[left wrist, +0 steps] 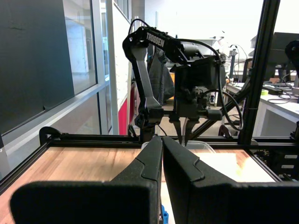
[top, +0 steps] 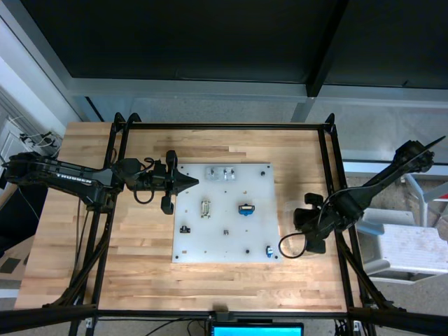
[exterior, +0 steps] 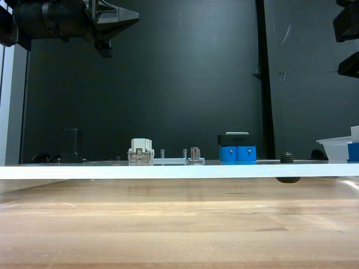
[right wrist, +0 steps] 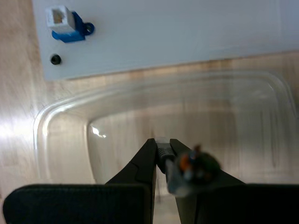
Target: Remove the rj45 connector and place it in the container
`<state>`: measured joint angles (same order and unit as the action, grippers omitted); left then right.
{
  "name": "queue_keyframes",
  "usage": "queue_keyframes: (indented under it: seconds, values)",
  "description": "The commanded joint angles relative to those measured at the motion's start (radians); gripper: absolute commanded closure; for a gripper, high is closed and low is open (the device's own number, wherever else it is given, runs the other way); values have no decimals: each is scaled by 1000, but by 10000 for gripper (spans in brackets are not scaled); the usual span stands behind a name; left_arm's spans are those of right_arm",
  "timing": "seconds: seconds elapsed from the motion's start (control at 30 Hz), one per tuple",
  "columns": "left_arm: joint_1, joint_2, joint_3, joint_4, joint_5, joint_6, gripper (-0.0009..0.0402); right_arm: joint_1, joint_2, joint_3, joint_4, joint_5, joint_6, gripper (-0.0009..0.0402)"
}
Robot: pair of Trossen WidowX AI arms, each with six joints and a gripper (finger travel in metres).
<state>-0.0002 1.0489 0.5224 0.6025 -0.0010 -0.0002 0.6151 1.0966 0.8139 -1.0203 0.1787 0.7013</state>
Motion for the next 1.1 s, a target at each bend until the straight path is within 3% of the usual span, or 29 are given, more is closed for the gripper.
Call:
queue_keyframes:
  seconds: [0.03, 0.6, 1.1]
  values:
    - [0, 0, 0, 0, 0, 0, 392, 3, -21, -9, -31, 0, 3, 393]
    - [0, 0, 0, 0, 0, 0, 392, 9, -34, -28, -42, -35, 8, 385]
    - [0, 0, 0, 0, 0, 0, 392, 9, -34, -28, -91, -46, 24, 237]
